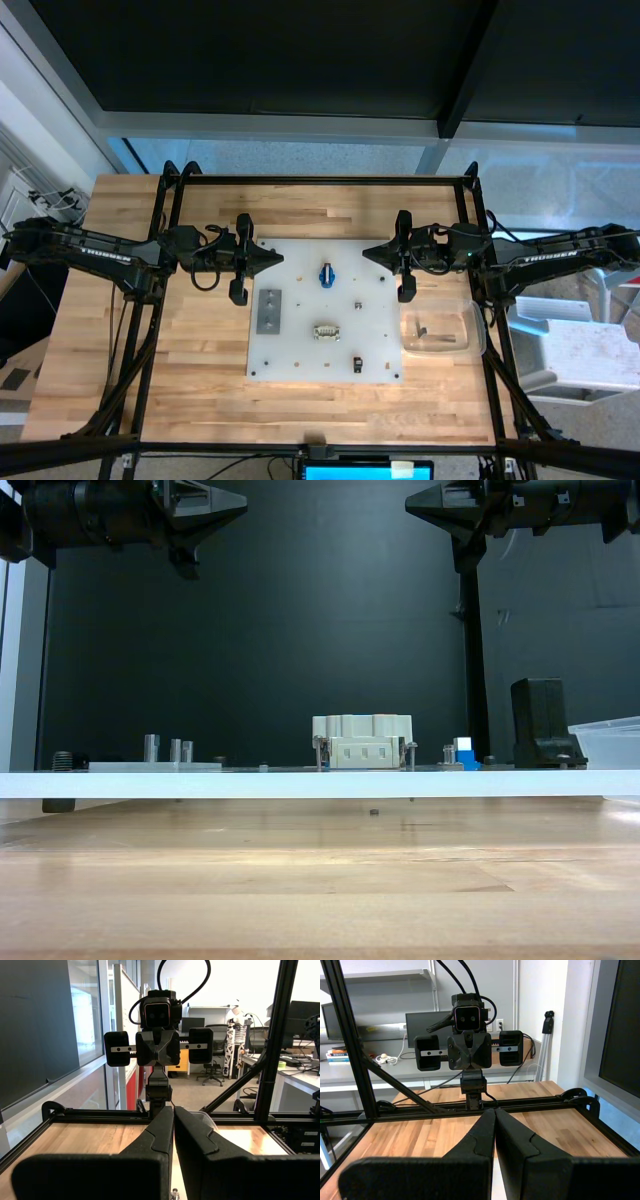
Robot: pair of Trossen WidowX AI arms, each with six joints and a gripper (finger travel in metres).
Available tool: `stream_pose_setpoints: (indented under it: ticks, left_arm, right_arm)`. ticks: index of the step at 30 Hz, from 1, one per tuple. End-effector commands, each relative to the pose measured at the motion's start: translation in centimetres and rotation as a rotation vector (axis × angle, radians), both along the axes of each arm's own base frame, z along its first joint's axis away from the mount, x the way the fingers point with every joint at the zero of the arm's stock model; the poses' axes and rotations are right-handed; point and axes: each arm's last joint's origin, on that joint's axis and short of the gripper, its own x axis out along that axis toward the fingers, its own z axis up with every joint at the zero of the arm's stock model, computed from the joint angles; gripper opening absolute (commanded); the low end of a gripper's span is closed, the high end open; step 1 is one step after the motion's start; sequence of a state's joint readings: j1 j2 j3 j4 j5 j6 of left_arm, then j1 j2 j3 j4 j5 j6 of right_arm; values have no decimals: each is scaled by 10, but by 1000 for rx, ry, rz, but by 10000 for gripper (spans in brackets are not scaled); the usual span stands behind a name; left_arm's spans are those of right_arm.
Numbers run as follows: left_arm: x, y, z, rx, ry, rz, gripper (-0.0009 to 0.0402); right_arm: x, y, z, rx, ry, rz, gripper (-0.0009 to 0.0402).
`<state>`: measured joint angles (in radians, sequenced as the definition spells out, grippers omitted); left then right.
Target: Pick the 16mm bar and place in it's hole on the taskboard
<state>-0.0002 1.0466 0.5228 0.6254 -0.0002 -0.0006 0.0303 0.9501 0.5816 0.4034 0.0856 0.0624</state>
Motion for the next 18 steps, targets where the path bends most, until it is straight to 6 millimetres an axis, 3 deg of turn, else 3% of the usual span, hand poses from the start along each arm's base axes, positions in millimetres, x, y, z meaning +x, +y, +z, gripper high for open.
stream_pose_setpoints:
  ticks: [1, 12, 18]
  left_arm:
    - [0, 0, 0, 0, 0, 0, 0]
    - [0, 0, 0, 0, 0, 0, 0]
    - [0, 0, 0, 0, 0, 0, 0]
  right_arm:
    - [0, 0, 0, 8, -2, 0, 0]
    - [0, -1, -1, 1, 14, -39, 0]
    - [-1, -3, 7, -31, 303, -119, 0]
